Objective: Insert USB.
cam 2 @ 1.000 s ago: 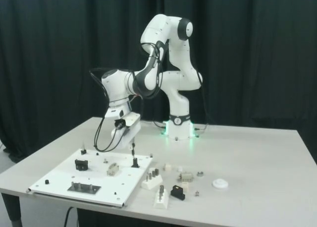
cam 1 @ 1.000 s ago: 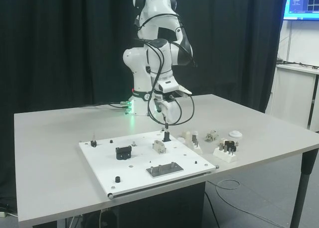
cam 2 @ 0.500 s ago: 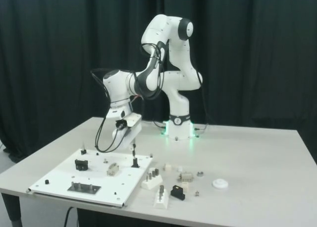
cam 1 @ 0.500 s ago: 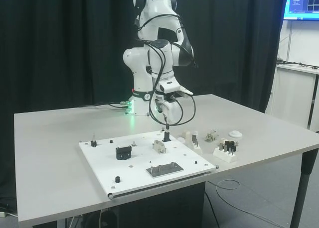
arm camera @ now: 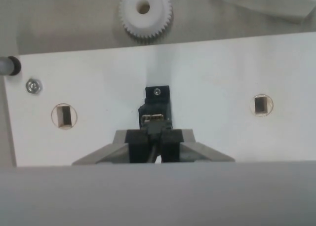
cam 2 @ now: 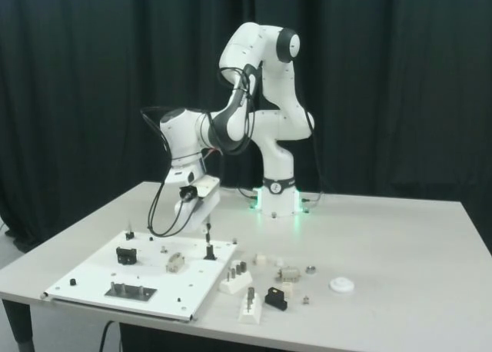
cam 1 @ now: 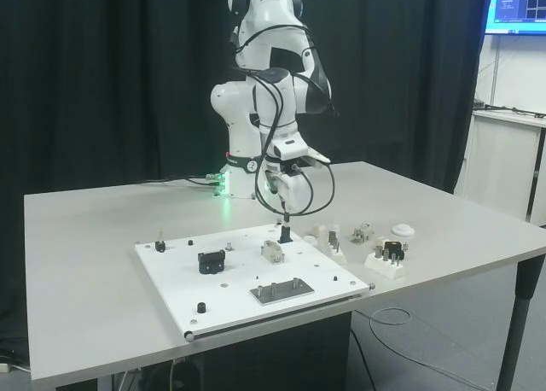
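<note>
my gripper: my gripper [arm camera: 155, 146] is closed narrow on the USB plug [arm camera: 154, 132]; both black fingers [arm camera: 136, 143] press its sides, black cable running back between them.
USB plug: held upright over the USB socket [arm camera: 154, 118]; plug tip right at the socket mouth. Whether it is touching or already part way in, cannot tell.
USB socket: small black block with a metal opening, fixed on the white board [arm camera: 212, 83], one screw on its far end.
wrist view only: two rectangular cut-outs in the board, one on each side of the socket, well apart from it; a nut near one board edge; white gear [arm camera: 145, 11] lying on the grey table just off the board edge.
first room view: my gripper [cam 1: 285, 210] hangs straight over the black socket block [cam 1: 284, 234] near the back right corner of the white board [cam 1: 171, 280]. Plug too small to make out here. Also on the board: black part [cam 1: 211, 260], grey metal plate with pegs [cam 1: 278, 290], small grey connector [cam 1: 272, 250].
second room view: same stack, gripper [cam 2: 206, 230] above the socket [cam 2: 209, 251]; shows loose parts beside the board that the wrist misses, white peg blocks [cam 2: 235, 280], a black piece [cam 2: 275, 298], white gear [cam 2: 341, 284] well apart on the table [cam 2: 400, 252].
arm base: green light at its foot [cam 2: 254, 204], seen in both room views.
</note>
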You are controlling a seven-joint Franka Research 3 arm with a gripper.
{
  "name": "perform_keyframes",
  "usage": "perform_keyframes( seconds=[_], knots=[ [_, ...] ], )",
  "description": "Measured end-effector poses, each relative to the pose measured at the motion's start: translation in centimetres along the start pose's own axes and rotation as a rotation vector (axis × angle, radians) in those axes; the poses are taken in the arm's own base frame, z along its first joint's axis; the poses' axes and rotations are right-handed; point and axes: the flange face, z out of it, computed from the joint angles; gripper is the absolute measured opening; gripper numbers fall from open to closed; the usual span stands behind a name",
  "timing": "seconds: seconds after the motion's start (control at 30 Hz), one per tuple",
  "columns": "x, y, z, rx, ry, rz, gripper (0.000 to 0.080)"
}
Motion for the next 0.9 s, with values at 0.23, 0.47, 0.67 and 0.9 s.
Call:
perform_keyframes(
  seconds=[0.23, 0.47, 0.67, 0.9],
  knots=[
    [-0.14, -0.06, 0.22, -0.002, -0.001, 0.002, 0.0047],
    [-0.21, -0.12, 0.28, -0.006, 0.001, 0.002, 0.0047],
    [-0.17, -0.23, 0.30, -0.006, 0.002, -0.004, 0.0047],
    [-0.17, -0.45, 0.34, -0.008, 0.004, -0.026, 0.0047]
  ],
)
